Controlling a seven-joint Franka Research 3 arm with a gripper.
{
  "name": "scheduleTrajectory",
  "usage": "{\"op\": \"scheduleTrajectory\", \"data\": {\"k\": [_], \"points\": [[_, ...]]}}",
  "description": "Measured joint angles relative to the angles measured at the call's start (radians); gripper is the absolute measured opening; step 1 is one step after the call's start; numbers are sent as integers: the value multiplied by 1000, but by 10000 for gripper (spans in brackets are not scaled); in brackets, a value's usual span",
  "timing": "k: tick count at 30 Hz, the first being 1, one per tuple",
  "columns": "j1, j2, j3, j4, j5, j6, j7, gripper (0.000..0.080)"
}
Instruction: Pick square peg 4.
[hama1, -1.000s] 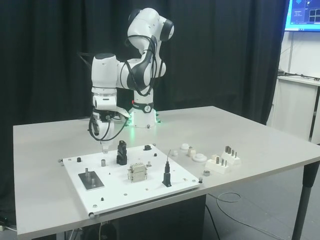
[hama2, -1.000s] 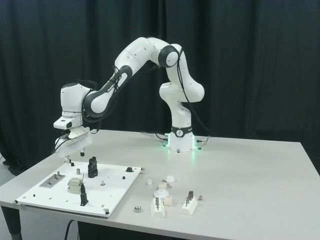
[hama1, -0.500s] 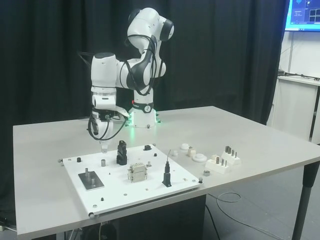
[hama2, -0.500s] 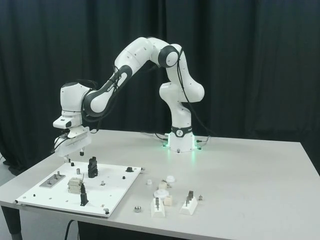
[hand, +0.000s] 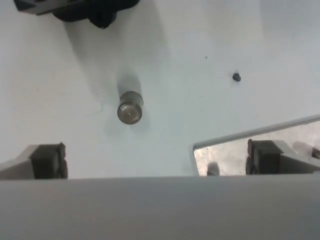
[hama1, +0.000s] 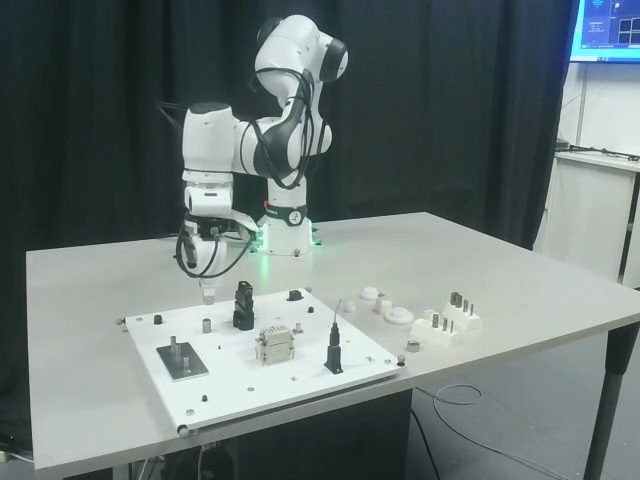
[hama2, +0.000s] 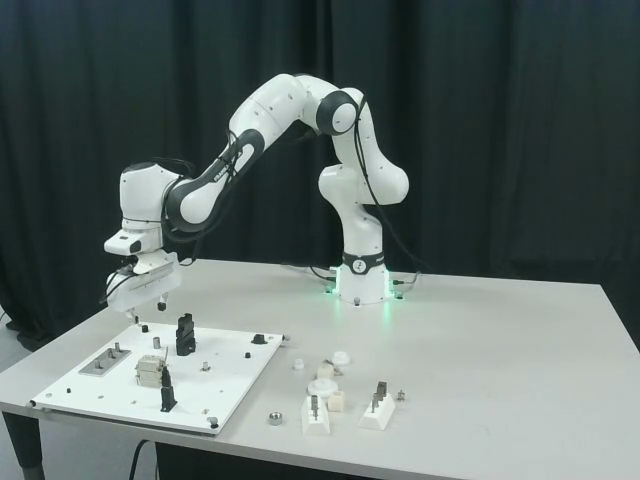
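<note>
White board (hama1: 250, 365) sits nearest us on the grey worktop (hama1: 480, 265); further back we see the gripper (hama1: 207, 291) hovering, fingers spread and empty, with a metal peg (hand: 130, 108) standing upright on the board beneath.

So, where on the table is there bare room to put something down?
The grey table is bare on the side beyond the arm's base, and also between the base and the white board. It is crowded on the board itself and around the small white holders near the front edge.
</note>
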Motion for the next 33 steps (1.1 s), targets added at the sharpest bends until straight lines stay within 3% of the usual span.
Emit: {"op": "scheduleTrajectory", "data": {"k": [21,33], "points": [[9,-1,-4,17,-2,0,35,800],[26,-22,-6,20,-34,-9,155,800]]}}
